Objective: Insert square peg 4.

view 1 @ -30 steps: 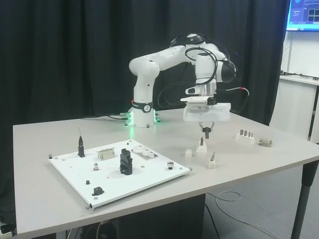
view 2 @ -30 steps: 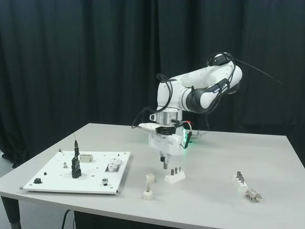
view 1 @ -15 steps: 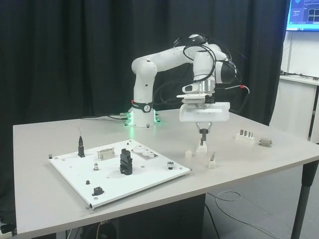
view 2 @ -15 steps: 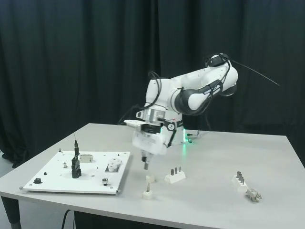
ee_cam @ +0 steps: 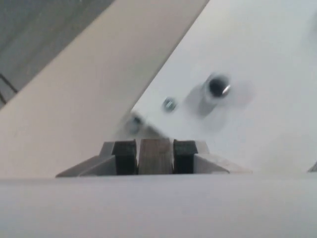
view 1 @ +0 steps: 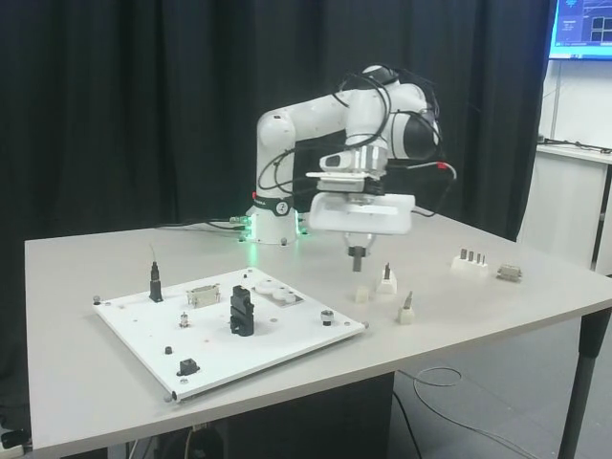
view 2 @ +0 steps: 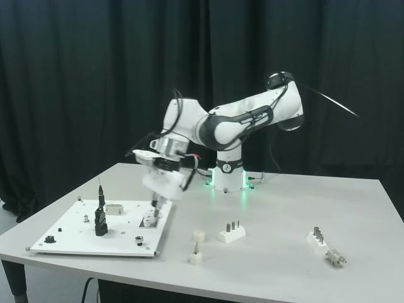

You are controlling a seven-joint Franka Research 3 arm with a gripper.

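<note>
**Peg held above the board's edge**

The white arm's gripper (ee_cam: 155, 156) pinches a short square-sectioned peg (ee_cam: 155, 157) between its black fingers (ee_cam: 125, 156). It hangs in the air over the near edge of the flat white assembly board (view 1: 225, 330) on the grey table (view 1: 86, 382), close to a small cylindrical socket (ee_cam: 212, 92).

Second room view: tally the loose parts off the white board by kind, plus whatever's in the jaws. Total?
White multi-peg holders: 2
Small white blocks: 2
Grey connector: 1
Square peg in the jaws: 1
Total: 6
</note>
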